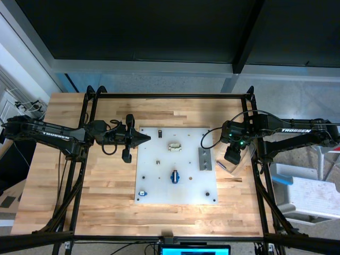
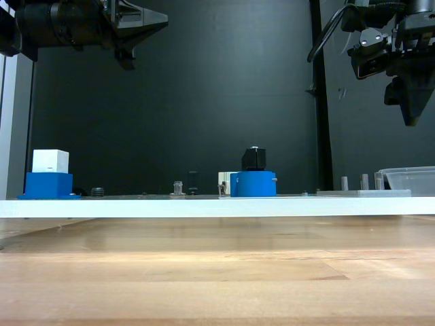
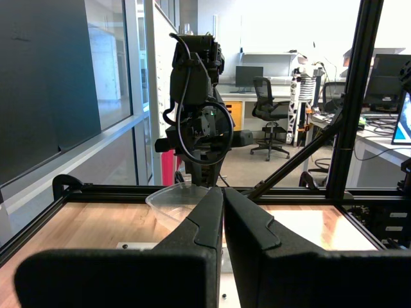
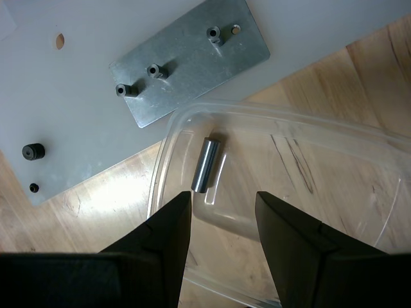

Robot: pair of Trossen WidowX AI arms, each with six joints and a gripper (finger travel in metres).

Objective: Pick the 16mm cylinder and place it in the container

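Cylinder placement looks done to you: the 16mm cylinder [image 4: 207, 165] lies flat inside the clear container [image 4: 282, 114], on the counter [image 4: 359, 70] just beside the white board [image 4: 96, 38]. The right end effector [image 4: 219, 202] hangs above it, pointing down, fingers apart and empty. The left end effector [image 3: 223, 192] sits level at the board's left edge, fingers together.

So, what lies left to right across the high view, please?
Left tool, shut, at white board's left edge → blue piece → grey plate → 16mm cylinder in container → right tool, open, above it.
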